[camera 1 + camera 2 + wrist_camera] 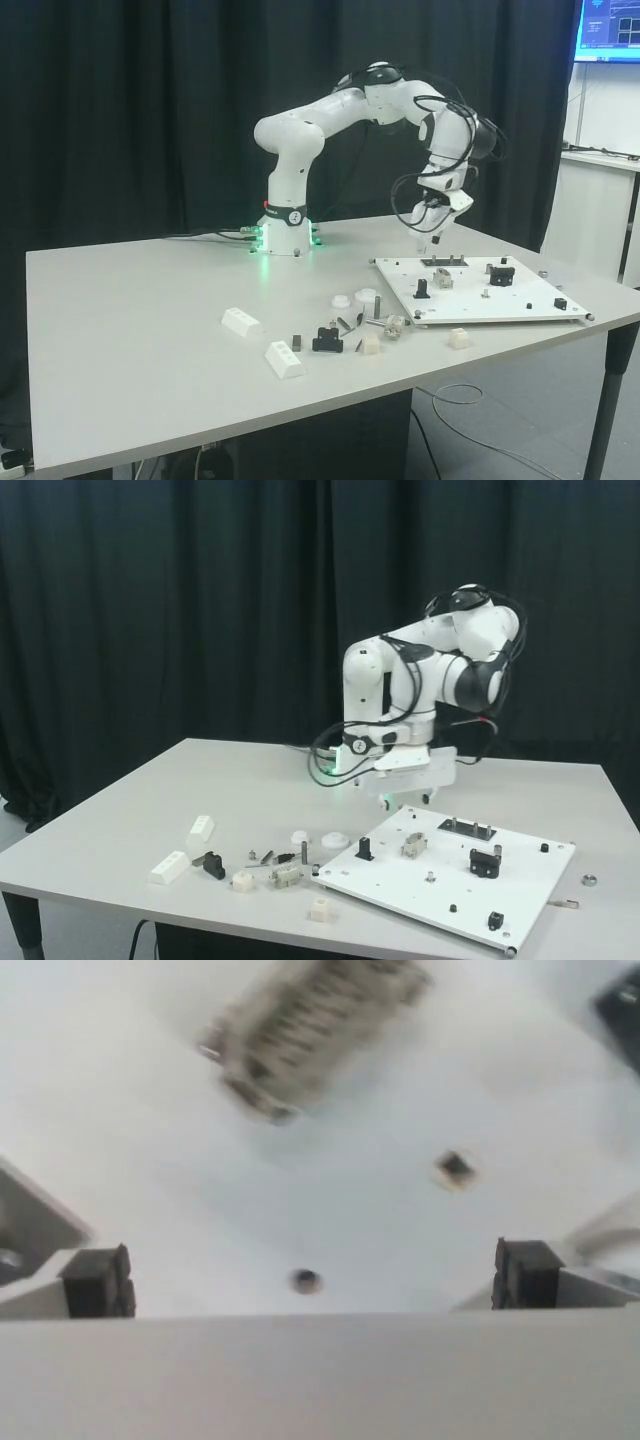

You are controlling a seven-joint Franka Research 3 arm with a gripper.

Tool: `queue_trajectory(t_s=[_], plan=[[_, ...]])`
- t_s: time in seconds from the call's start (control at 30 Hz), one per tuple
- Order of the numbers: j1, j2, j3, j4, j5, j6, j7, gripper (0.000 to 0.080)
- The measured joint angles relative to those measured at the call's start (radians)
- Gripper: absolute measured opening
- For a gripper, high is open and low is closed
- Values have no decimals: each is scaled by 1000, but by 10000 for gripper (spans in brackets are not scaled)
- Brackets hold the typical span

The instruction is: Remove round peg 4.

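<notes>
- A robotics lab or test cell, not a home or shop.
- A white robot arm [340, 110] is bolted to a plain grey surface [130, 310], with green lights glowing at its base [285, 235].
- Black curtains [150, 610] hang from top to bottom behind the surface, closing the area off.
- A white assembly board [450, 875] lies flat on the surface, carrying small fixtures, and loose small parts [345, 330] lie scattered beside it.
- A lit monitor [608, 28] sits in the upper corner of the first room view, above a white cabinet [590, 205].
- Cables [450, 400] hang loose below the surface edge.
</notes>
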Motion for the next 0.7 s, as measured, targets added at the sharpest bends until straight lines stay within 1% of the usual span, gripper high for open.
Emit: queue_trajectory(t_s=[0.17,0.33,0.53,0.7], plan=[[44,-3,1,18,30,-1,86,800],[73,-3,8,43,82,7,179,800],[82,-3,31,84,139,39,258,800],[82,-3,54,121,171,76,306,800]])
